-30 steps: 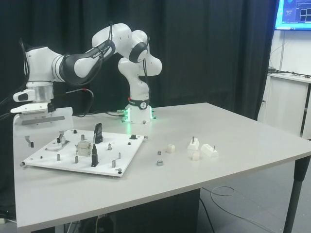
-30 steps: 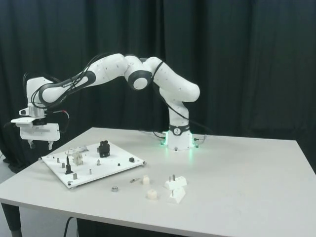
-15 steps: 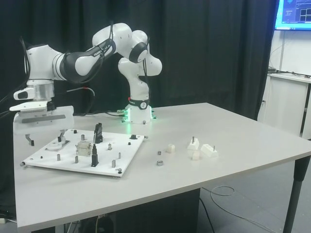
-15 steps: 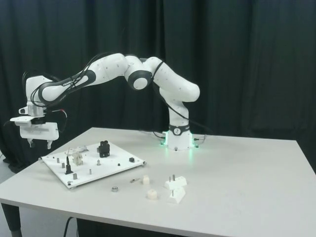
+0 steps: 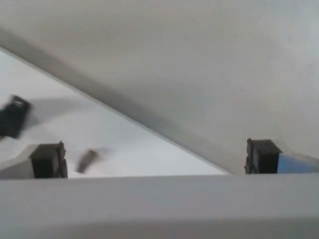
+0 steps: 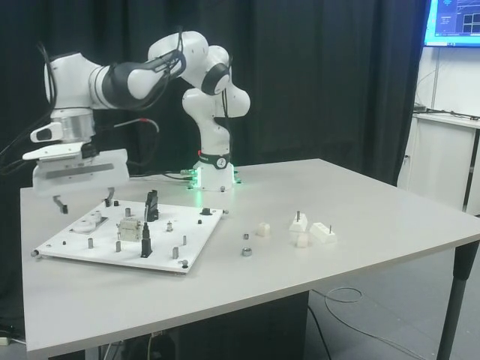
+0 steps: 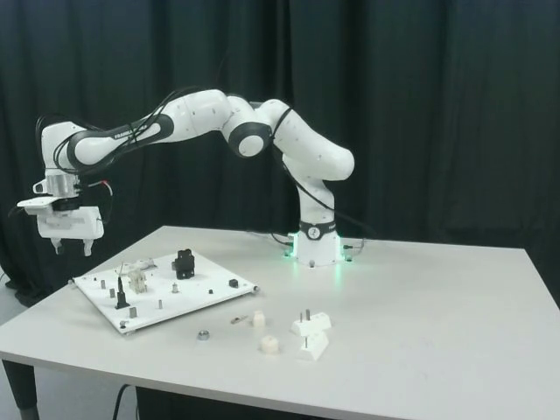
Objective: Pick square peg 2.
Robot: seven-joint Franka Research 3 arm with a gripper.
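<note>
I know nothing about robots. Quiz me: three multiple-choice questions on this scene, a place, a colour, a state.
1. Where does the white two-fingered gripper hang? A over the flat white board's edge; B over the small white blocks; C beside the arm's base.
2. Colour of the light at the arm's base? A white; B green; C black.
3. Its fingers are: A shut on a peg; B shut, empty; C open, empty.
A: wrist view shows the board's edge below. B: the glow is green. C: fingertips apart, nothing between.
</note>
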